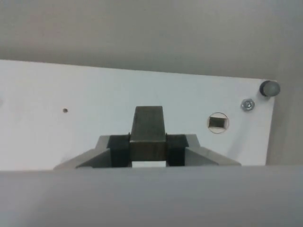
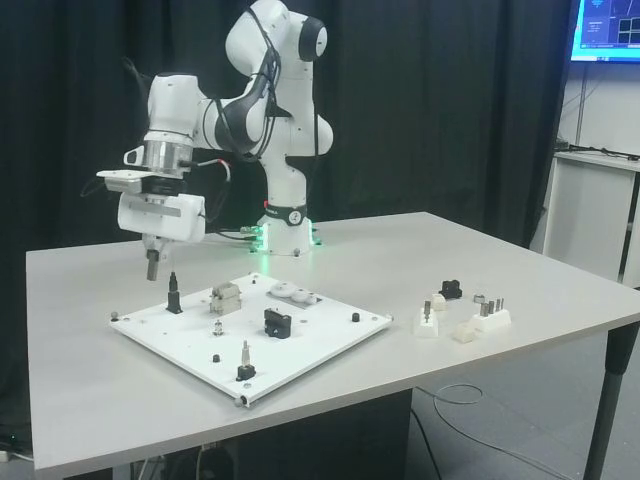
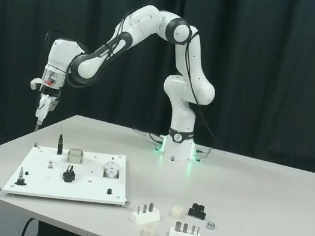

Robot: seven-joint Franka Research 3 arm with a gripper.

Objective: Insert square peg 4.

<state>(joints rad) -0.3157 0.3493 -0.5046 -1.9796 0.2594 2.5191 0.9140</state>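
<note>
Square peg (image 1: 148,134) hangs over board (image 1: 71,94), seemingly beside square hole (image 1: 218,122)

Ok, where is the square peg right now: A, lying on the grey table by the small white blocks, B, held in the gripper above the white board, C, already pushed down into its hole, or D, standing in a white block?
B: in the wrist view the gripper is shut on the peg, which hangs above the white board, with the square hole off to one side and unfilled.
</note>
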